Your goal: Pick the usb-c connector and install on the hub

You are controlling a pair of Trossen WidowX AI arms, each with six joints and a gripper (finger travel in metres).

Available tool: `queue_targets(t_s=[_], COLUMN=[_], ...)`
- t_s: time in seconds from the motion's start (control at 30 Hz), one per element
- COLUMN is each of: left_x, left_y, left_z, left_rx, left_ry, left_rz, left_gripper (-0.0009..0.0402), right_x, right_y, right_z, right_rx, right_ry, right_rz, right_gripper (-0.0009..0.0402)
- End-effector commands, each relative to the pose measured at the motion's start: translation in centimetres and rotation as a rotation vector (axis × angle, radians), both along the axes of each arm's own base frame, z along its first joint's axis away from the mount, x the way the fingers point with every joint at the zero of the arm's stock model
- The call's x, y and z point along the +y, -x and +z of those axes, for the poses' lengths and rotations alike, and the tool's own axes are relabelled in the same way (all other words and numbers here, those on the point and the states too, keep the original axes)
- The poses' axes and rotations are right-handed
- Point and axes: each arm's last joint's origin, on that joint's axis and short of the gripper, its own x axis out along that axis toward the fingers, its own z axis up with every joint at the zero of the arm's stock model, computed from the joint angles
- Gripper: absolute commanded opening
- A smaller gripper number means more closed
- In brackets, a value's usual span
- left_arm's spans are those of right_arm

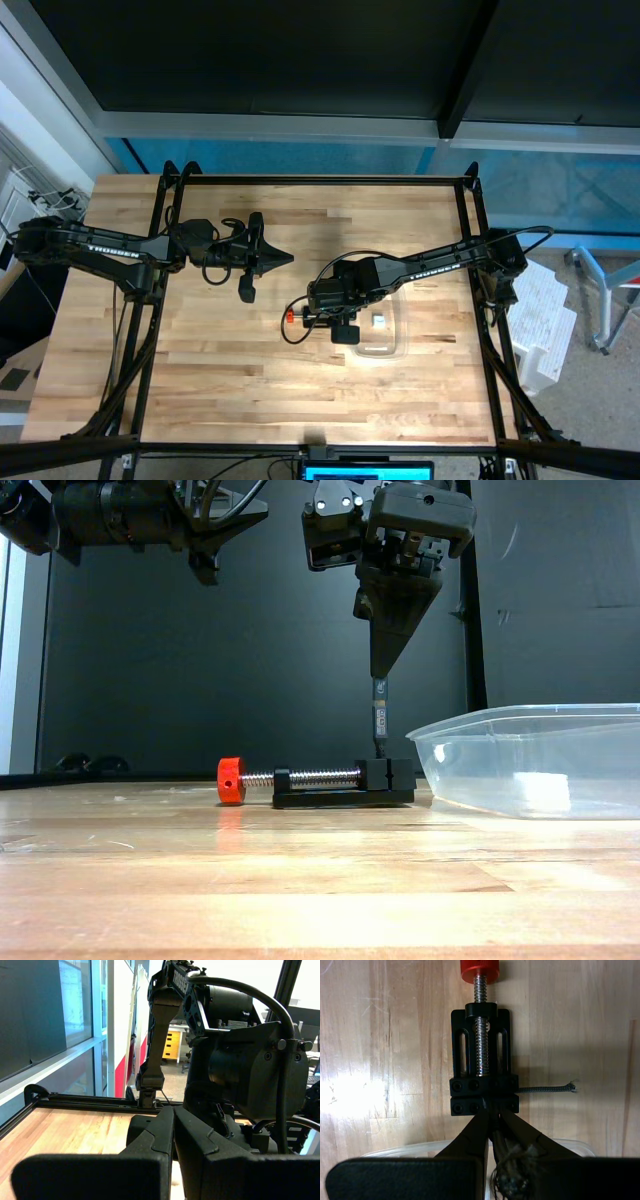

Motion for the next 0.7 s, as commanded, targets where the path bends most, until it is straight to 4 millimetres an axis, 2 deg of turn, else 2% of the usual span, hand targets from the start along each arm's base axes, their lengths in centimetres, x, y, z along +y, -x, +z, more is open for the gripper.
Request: queue_targets(t_s=[0.03, 0.4, 0.7], left_x=[0.0, 0.0, 0.0], left_y=[0.0, 0.0, 0.0], left_z=[0.0, 0.0, 0.0], left_rx=[0.0, 0.0, 0.0], left_ry=[0.0, 0.0, 0.0], left_rz=[0.0, 0.0, 0.0], left_gripper=[0.0, 0.0, 0.0], right_x=[0.0, 0.0, -0.1], right_y=[0.0, 0.1, 0.1], right_z=[0.0, -1.3, -1.4], right_rx=[-0.001, 0.0, -0.001], right_ry=[0.0, -0.008, -0.007], right_rz=[0.003, 0.003, 0.001], right_gripper=[0.0, 0.0, 0.0])
